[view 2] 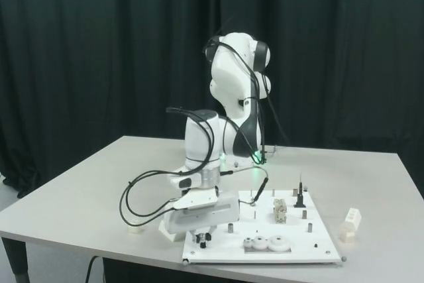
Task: Remove bolt 4.
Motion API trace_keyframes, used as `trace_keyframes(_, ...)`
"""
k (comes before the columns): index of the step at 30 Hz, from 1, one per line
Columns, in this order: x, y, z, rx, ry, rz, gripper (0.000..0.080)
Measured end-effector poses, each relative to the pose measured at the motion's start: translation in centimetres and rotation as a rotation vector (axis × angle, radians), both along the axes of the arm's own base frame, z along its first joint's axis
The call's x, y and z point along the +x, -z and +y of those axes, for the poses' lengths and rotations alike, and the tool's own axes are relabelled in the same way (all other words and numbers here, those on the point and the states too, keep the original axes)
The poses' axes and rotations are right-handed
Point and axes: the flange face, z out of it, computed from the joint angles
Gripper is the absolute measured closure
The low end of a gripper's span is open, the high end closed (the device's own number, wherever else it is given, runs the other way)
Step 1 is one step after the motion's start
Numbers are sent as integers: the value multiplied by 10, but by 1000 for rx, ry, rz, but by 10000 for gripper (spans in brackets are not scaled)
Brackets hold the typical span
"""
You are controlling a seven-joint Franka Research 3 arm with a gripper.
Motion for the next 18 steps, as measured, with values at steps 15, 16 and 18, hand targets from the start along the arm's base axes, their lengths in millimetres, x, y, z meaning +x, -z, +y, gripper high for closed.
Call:
trace_keyframes(15, 8, -32, -11, 58, 97, 19, 574)
trace_keyframes(16, 8, -33, -11, 61, 106, 18, 574)
trace_keyframes(18, 8, -36, -13, 66, 118, 15, 574)
